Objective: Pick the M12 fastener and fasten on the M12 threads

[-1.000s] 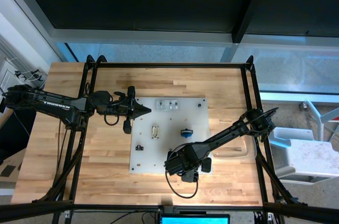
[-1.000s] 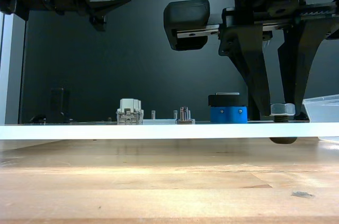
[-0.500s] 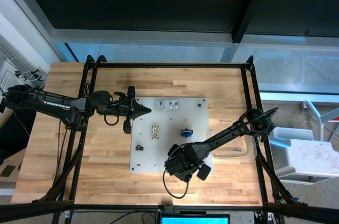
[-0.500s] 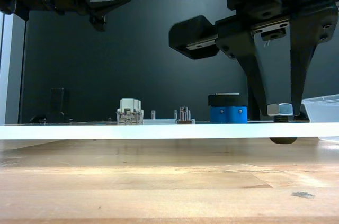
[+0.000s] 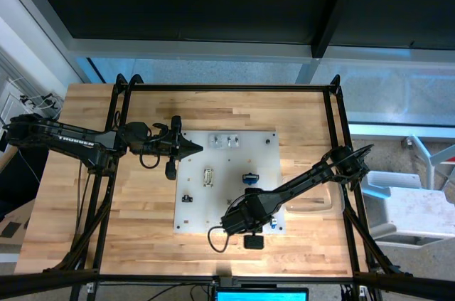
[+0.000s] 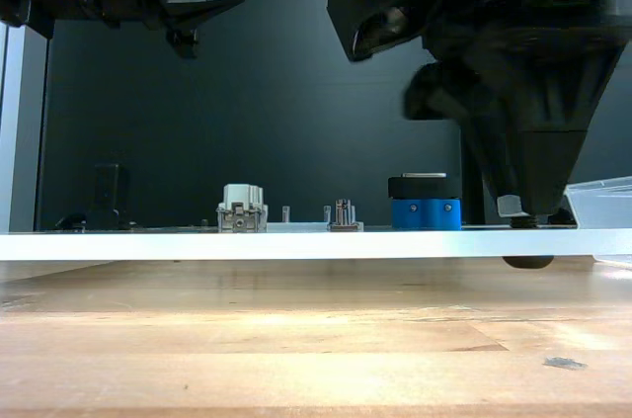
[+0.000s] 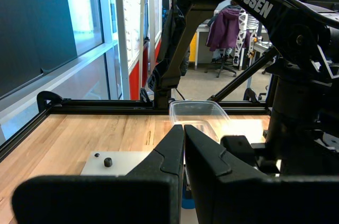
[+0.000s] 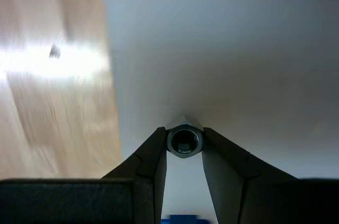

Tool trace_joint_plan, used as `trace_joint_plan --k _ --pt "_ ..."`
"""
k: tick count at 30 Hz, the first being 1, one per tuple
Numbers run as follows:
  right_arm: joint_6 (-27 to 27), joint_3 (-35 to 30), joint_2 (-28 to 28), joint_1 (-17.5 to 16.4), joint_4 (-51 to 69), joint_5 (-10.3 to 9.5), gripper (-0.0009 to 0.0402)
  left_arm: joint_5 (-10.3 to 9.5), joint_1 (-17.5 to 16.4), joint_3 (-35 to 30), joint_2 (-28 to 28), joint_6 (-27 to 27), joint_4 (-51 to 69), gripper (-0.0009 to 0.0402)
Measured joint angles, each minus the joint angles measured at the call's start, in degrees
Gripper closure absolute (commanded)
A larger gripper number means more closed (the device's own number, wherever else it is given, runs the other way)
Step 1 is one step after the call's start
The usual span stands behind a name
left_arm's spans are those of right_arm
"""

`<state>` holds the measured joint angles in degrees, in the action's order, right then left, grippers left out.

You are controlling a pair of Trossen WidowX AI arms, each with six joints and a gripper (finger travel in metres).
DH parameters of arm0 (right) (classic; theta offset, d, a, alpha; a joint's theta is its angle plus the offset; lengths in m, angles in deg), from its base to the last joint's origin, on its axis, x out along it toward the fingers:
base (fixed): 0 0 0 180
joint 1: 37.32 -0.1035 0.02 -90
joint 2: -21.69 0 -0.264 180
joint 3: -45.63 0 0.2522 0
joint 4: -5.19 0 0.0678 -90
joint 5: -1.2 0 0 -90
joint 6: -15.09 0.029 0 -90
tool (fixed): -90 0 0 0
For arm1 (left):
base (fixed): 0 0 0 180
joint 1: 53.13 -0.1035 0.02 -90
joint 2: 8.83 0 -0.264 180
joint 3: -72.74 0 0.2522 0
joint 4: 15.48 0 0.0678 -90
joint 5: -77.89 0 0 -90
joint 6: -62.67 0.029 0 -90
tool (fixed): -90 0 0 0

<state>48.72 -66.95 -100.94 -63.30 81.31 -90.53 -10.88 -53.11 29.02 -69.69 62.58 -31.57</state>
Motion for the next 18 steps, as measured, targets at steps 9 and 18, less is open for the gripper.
trace_joint_plan --k 9,18 --pt "42.1 0.0 0.0 0.0 -0.1 0.00 0.0384 0.02 0.0 0.0 0.0 0.0 0.0 0.0393" --pt "79.1 0.0 0.1 0.0 -0.3 0.02 0.0384 0.00 0.0 0.0 0.0 0.0 0.0 0.0393"
